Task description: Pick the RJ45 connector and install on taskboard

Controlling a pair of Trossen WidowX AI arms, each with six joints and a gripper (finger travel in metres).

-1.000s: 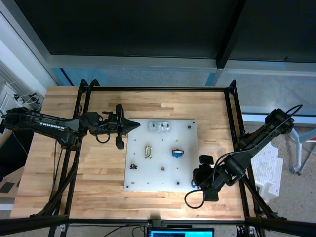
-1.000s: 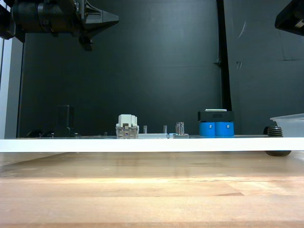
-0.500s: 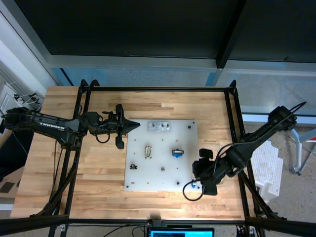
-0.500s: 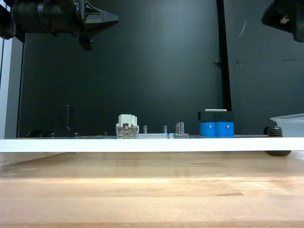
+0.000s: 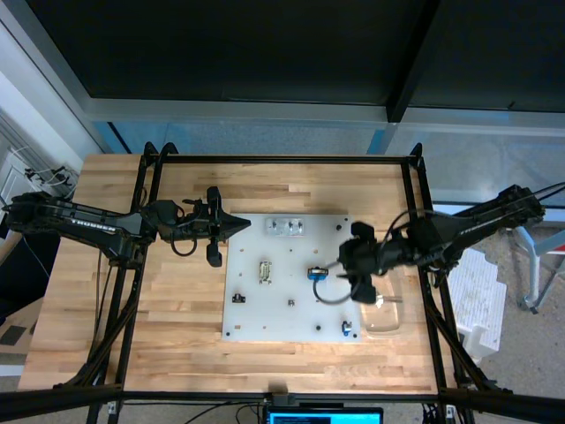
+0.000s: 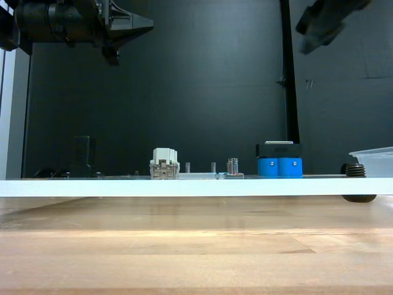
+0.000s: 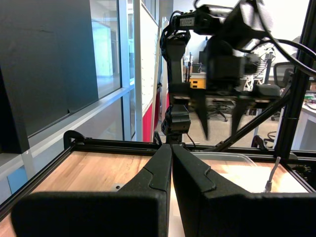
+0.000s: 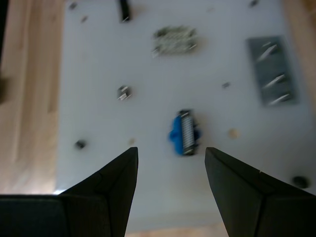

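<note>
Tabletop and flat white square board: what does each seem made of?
Tabletop: wood, pale jointed planks with grain. Flat white square board: probably matte plastic, smooth, uniform. Left gripper hovers shut by the board's left edge; right gripper, open, above its right side.

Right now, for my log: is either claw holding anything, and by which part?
Nothing: left claw shut at the edge of the white square taskboard, right claw open above it.
</note>
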